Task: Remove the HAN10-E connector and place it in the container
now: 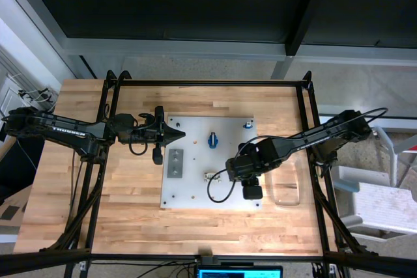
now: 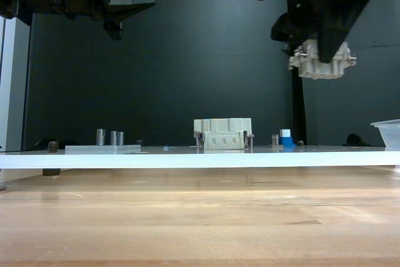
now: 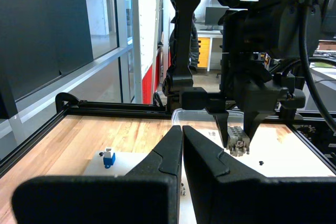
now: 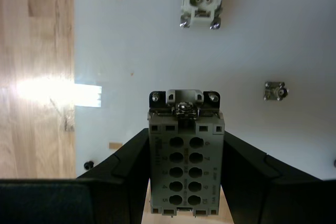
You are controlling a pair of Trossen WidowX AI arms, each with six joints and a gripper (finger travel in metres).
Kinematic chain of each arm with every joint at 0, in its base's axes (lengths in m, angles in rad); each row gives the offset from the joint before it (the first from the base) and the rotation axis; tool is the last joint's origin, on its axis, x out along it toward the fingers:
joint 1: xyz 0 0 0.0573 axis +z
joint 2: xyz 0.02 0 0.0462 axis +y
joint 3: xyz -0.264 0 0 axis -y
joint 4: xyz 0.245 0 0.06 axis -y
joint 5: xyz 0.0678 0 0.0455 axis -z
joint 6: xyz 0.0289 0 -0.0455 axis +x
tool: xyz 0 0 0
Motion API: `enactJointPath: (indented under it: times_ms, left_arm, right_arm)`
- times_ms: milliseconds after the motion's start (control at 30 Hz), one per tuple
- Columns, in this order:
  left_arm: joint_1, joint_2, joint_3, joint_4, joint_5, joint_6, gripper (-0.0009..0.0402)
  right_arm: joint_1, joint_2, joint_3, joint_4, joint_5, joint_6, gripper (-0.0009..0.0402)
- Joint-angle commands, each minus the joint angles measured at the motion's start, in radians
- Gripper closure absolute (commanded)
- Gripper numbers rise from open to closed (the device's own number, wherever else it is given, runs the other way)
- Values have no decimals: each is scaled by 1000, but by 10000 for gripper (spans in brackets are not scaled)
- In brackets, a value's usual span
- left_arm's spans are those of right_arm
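Right gripper point(image 4: 186, 149) is clamped on the connector point(image 4: 186, 167), one black finger on each long side, pin holes facing the wrist camera. In the low view we see the connector up in the air, well above the white board point(image 1: 195, 190), touching nothing but the fingers.

From above, the right gripper sits over the right part of the board, near the clear tub point(image 1: 287, 204) but not over it. The tub stands on the wooden table point(image 1: 130, 226), just beside the board's right edge.

A beige socket point(image 2: 223, 134) sits on the board near its middle, well below the lifted connector. We also note a blue knob point(image 1: 212, 140) and a grey metal block point(image 1: 174, 163) on the board.

Left gripper point(image 3: 181, 128) has its fingers pressed together with nothing between them. It hangs high over the board's left side, pointing toward the right arm, well apart from the connector.
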Motion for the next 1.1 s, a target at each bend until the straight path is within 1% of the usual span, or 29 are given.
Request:
enactJointPath:
  times_ms: [33,267,433,700,1100]
  left_arm:
    - [0,0,0,0,0,0,393]
    - [0,0,0,0,0,0,393]
    - [0,0,0,0,0,0,393]
    - [0,0,0,0,0,0,393]
    - [0,0,0,0,0,0,393]
  right_arm:
    - [11,-30,-35,2,0,2,391]
    - [31,-97,-111,5,0,7,391]
    - [52,-151,-176,6,0,32,391]
    - [98,-256,-291,21,0,104,391]
    - [183,-383,-431,24,0,219,391]
